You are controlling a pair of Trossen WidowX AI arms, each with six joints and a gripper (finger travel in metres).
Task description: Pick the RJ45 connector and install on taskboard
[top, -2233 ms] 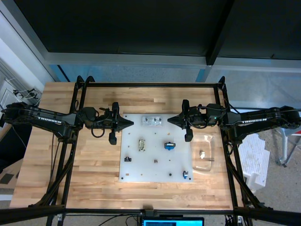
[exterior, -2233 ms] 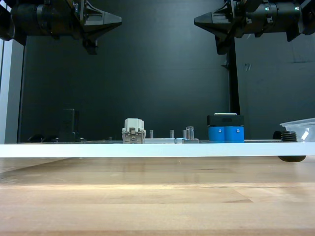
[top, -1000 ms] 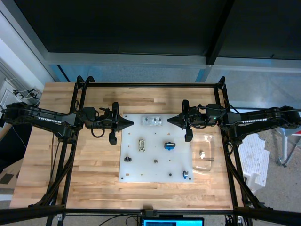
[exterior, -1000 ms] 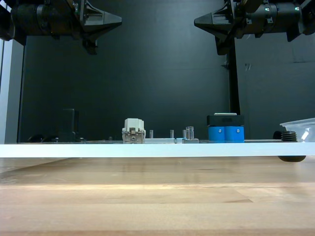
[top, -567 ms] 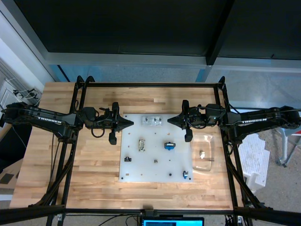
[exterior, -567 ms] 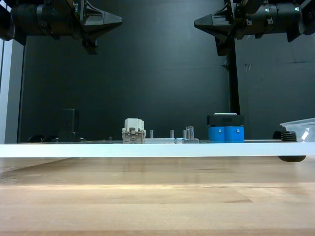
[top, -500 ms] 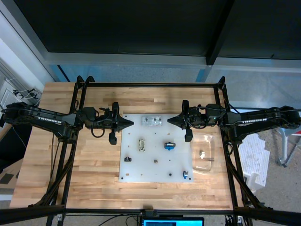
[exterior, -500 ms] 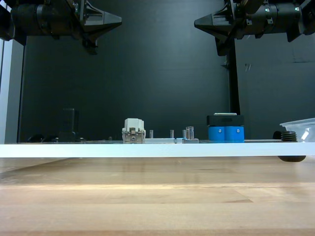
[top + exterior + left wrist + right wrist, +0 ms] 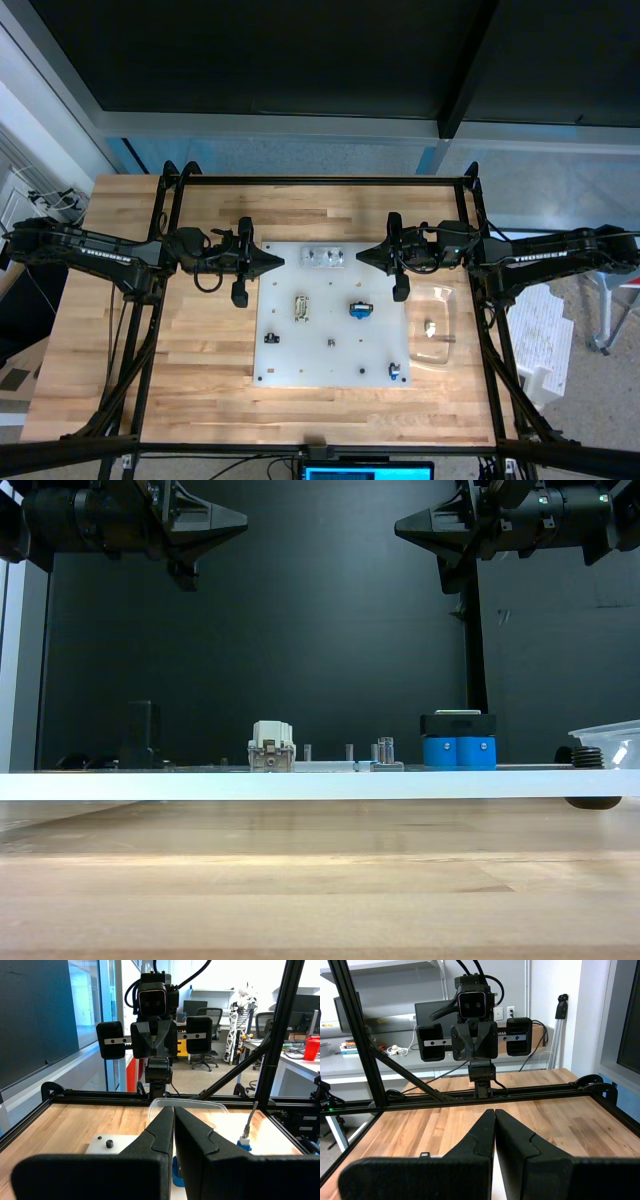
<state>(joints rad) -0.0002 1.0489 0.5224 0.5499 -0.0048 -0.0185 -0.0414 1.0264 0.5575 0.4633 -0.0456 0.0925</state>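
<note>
The connector stands upright in the small blue jack in the left wrist view, its grey cable rising straight up. In the high view the jack sits at the white board's near right corner with a greyish piece on top. The clear tray holds only the white block. My right gripper hangs shut and empty over the board's far right side. My left gripper hangs shut and empty over the far left side. Both are well above the board in the low view.
Other fittings stand on the board: a beige connector housing, a blue and black block and a metal part at the back. A black frame rings the wooden table.
</note>
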